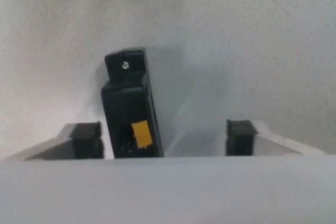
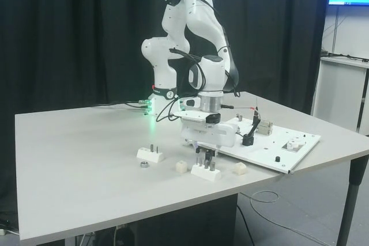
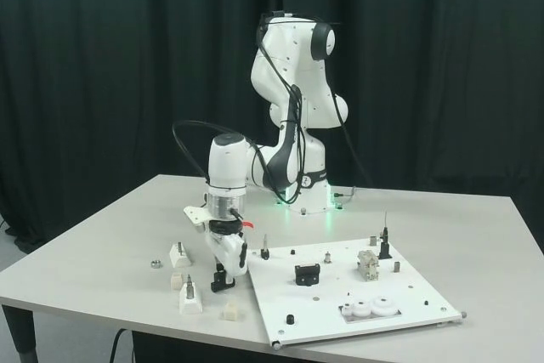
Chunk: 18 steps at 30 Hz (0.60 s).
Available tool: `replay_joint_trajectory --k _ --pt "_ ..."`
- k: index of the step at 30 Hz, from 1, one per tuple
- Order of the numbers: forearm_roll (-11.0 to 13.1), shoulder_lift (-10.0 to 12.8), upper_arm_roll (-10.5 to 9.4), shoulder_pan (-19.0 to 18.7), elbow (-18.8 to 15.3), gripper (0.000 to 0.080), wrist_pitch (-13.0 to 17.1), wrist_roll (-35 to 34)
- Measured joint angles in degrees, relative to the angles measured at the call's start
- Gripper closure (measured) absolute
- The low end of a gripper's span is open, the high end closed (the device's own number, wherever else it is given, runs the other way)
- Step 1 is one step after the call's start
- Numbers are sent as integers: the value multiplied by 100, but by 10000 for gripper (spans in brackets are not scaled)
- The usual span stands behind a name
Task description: Pick D-SUB.
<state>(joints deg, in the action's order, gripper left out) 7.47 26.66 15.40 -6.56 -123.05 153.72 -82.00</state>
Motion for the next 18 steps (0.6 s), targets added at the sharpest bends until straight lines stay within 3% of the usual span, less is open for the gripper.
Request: replay_joint_trajectory --k 1,5,6,11,12,18 --pt "0 0 0 0 1 286 9 0" --pt "4 -3 0 3 7 286 51 -11" --pt "6 -4 0 4 8 450 59 -17" --pt "8 -5 0 3 12 450 97 -46" --pt "8 -5 0 2 12 630 99 -46" --pt "8 -4 -15 -1 17 630 105 -46"
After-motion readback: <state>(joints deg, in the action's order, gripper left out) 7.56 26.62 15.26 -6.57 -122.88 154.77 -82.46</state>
